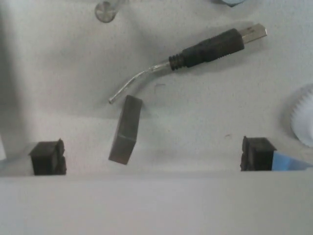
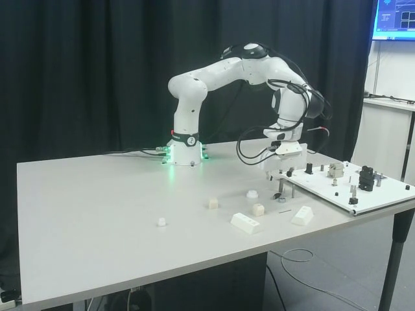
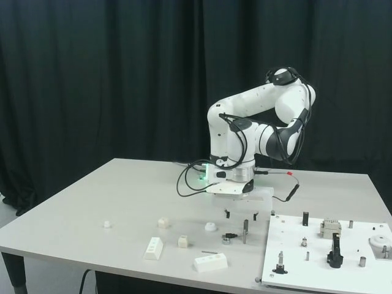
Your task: Remove Ethernet.
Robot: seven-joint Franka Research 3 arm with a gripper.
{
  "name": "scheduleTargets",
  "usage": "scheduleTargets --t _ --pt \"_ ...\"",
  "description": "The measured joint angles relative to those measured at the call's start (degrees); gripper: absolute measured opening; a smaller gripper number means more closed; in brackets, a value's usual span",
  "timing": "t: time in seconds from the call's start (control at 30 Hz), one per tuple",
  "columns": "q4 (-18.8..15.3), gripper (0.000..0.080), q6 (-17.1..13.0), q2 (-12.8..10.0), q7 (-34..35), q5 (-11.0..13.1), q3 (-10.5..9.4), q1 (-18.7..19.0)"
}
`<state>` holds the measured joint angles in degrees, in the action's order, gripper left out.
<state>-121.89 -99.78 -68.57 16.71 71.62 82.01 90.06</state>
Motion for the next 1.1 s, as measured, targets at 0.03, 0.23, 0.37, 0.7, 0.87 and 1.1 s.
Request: scheduleTargets --t 0.03,0.23,0.37,0.7,0.87,1.1 --pt "0.00 0.0800 0.04 0.00 -0.01 0.00 0.03 0.00" --pt "0.05 0.0800 0.23 0.00 -0.05 0.00 0.16 0.00" --pt "0.18 0.0800 0.43 0.00 -0.05 0.00 0.26 0.00" --pt "0.68 0.0800 1.16 0.01 -0.88 -0.19 0.67 0.00" --pt "0.87 0.0800 1.30 0.01 -0.88 -0.18 0.98 0.00" --pt "2.37 0.0800 1.02 0.02 -0.76 0.25 2.00 -0.01"
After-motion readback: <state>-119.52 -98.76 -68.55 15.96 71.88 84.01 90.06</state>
